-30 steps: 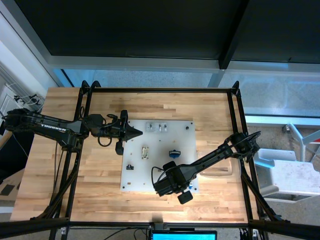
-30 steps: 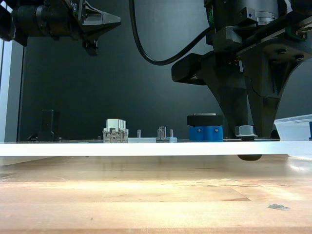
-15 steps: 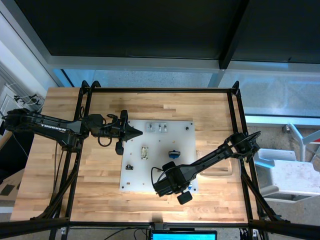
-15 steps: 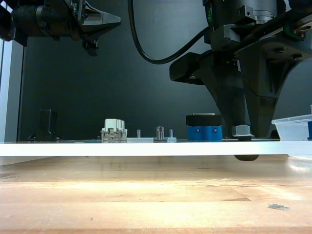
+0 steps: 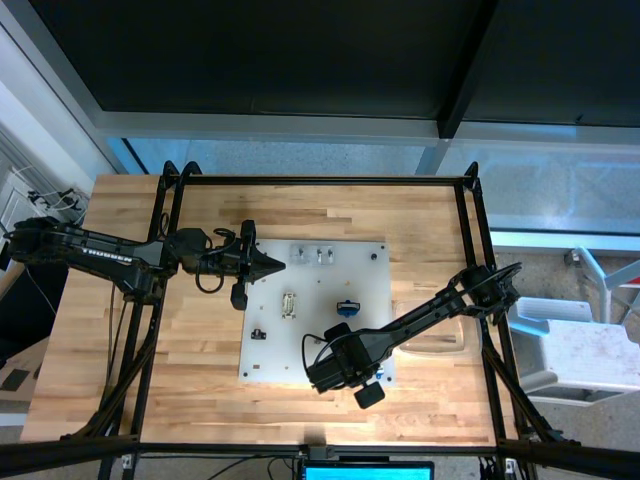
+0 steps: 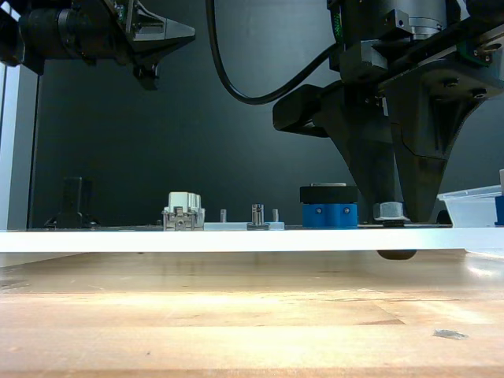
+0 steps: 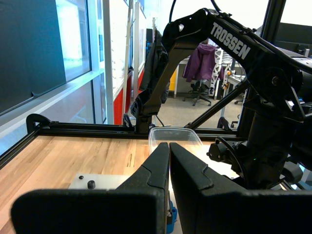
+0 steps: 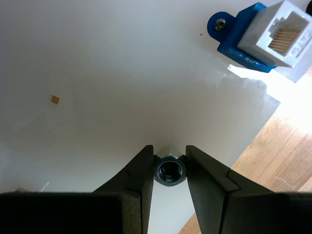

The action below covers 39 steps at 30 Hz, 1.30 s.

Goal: Pick the M12 fastener and fasten on the M12 threads

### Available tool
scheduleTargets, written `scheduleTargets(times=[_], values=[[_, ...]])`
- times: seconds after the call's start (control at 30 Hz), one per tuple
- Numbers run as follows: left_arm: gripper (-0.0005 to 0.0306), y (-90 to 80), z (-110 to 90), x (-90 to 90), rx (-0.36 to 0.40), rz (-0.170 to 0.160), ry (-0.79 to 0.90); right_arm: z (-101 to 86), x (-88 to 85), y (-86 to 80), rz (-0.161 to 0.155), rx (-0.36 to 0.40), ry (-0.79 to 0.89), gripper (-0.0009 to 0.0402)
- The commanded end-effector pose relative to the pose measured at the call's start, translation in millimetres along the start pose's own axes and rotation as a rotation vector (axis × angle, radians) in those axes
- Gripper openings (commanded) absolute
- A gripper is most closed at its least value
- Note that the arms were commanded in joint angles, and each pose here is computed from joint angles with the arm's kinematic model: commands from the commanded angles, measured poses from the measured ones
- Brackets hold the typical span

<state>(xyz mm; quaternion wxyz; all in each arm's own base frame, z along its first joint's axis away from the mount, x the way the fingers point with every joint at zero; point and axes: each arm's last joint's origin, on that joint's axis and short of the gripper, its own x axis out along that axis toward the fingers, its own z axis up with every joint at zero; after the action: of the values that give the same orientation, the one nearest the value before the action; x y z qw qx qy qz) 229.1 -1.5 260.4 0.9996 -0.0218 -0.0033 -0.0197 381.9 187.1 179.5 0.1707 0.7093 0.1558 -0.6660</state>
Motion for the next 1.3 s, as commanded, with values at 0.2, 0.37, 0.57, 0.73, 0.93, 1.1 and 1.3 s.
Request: scheduleTargets(times=[0.2,0.37,0.57,0.73,0.93,1.1,1.3], values=[[0.0000,0.0,0,0.0,0.000,0.000,-0.001,0.6,-1.1,-0.2,-0.002,0.011,-0.002,0.0146],[0.0000,0.1,0,0.0,0.000,0.000,-0.001,1.6,-6.8,-0.5,-0.004,0.009,0.012,0.0179],[0.0000,0.0,0,0.0,0.000,0.000,-0.001,4.0,-22.5,-2.2,-0.047,0.005,0.052,0.0192],[0.0000,0.0,0,0.0,0.000,0.000,-0.001,7.7,-38.7,-3.0,-0.061,-0.062,0.091,0.0195],[0.0000,0.1,0,0.0,0.000,0.000,-0.001,11.7,-50.5,-2.0,-0.040,-0.362,0.112,0.0194],[0.0000,0.1,0,0.0,0.000,0.000,-0.001,17.0,-51.0,0.0,0.028,-0.714,0.048,0.0194],[0.0000,0.0,0,0.0,0.000,0.000,-0.001,17.4,-50.9,0.5,0.051,-1.101,0.030,0.0194]])
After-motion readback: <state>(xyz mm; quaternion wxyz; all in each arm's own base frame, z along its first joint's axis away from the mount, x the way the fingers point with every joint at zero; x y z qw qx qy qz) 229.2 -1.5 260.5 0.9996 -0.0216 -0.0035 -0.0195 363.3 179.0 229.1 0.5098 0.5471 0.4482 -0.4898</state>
